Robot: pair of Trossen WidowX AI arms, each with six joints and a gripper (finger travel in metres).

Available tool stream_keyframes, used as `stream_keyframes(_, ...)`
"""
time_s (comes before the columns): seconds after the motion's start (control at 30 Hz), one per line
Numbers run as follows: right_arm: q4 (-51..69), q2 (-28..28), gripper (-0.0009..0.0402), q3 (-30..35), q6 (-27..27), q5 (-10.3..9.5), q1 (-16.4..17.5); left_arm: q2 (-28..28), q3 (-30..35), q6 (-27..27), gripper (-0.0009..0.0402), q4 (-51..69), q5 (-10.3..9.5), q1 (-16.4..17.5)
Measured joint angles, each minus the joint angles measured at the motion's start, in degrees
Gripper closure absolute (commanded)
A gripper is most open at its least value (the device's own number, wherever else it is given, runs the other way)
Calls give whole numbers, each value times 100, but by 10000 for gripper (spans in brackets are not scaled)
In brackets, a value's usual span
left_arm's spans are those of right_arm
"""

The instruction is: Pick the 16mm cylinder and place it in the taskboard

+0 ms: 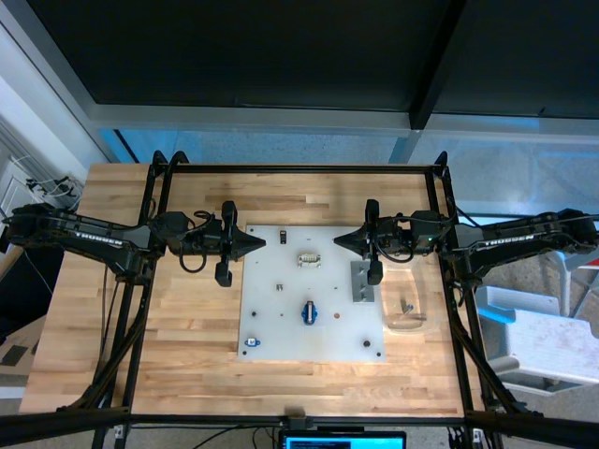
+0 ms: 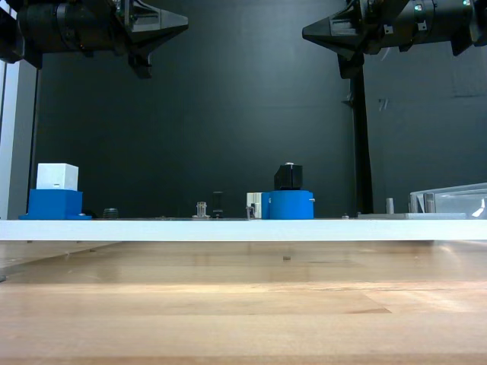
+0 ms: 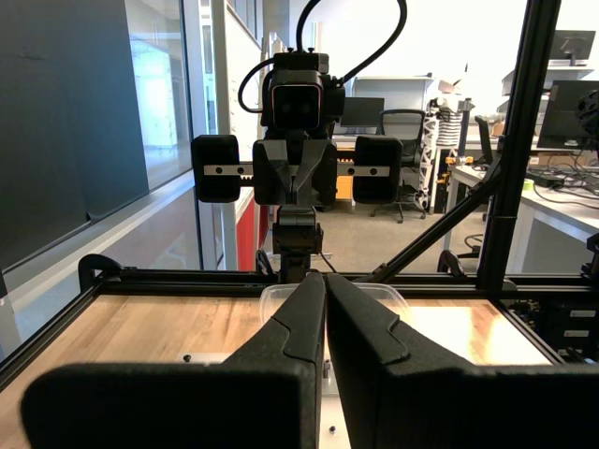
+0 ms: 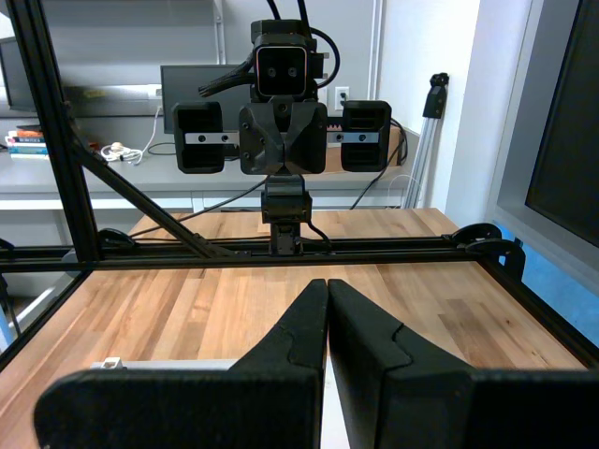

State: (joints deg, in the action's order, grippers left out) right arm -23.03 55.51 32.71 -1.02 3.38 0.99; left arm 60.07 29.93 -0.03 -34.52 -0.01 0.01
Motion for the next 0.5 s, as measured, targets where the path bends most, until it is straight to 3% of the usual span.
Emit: stream_keyframes(0.5,168,0,393,101,-177,-2,7,0,2,-2,393,0,2,-2)
